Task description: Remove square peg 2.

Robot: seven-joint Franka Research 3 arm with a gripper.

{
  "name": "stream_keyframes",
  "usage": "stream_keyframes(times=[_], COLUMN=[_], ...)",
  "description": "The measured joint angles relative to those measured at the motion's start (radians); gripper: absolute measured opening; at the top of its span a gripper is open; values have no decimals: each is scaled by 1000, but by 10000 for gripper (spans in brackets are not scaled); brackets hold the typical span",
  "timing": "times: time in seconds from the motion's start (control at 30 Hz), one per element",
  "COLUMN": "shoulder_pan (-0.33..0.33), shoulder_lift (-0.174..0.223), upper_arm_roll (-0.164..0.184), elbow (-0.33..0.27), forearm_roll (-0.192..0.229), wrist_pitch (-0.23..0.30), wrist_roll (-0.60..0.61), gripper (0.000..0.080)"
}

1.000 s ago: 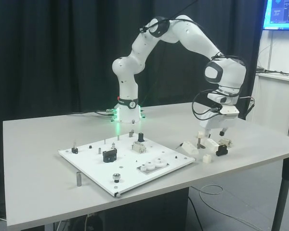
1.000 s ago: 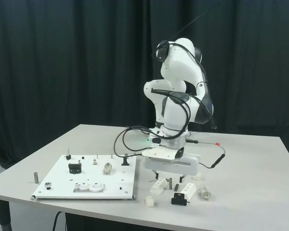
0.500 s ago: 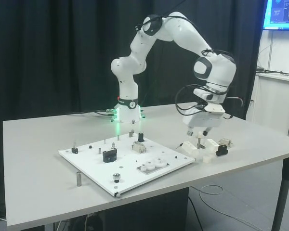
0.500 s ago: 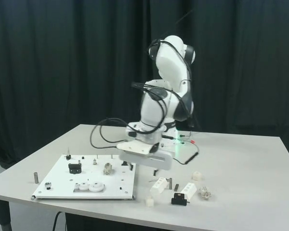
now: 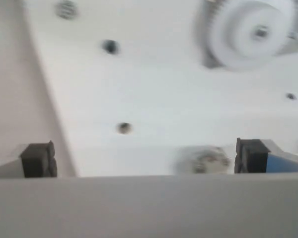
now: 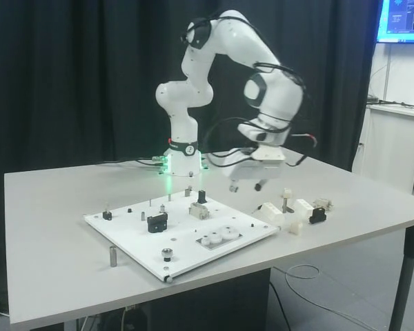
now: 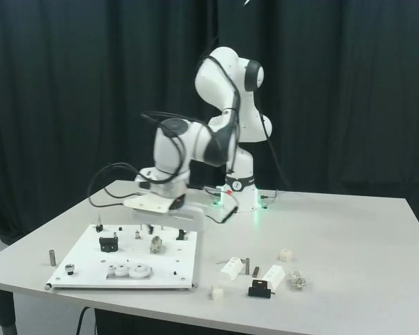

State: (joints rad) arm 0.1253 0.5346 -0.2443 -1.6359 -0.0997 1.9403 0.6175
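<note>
Fingers (image 5: 37,159) stand wide apart with nothing between them. In the wrist view one tip hangs over the grey tabletop (image 6: 48,200) and the other over the white board (image 6: 131,231), so they straddle the board's edge.

In the first room view, small pins and a black block stand on the board at the left. A short black peg (image 6: 201,196) stands upright near the board's far edge. It is probably square peg 2, though I cannot tell this for sure. It is seated in the board and untouched. Two white gears (image 6: 218,238) lie nearer the front. The gripper (image 6: 245,185) hovers above the board's right side, near the peg but apart from it. A cluster of loose parts (image 6: 293,210) lies further right, off the board.

I judge this to be the approach step, with no grasp begun. The next move calls for centring the fingers over the peg, descending until they flank its flat sides, then closing and pulling straight up so it does not jam in its hole.
</note>
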Motion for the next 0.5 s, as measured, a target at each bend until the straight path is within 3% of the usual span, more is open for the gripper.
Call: stream_keyframes(times=[0.5], shoulder_pan=[-169], shoulder_lift=[-6], upper_arm_roll=[-3], elbow=[0], forearm_roll=[2], wrist_pitch=[4], wrist_roll=[-185], gripper=[800])
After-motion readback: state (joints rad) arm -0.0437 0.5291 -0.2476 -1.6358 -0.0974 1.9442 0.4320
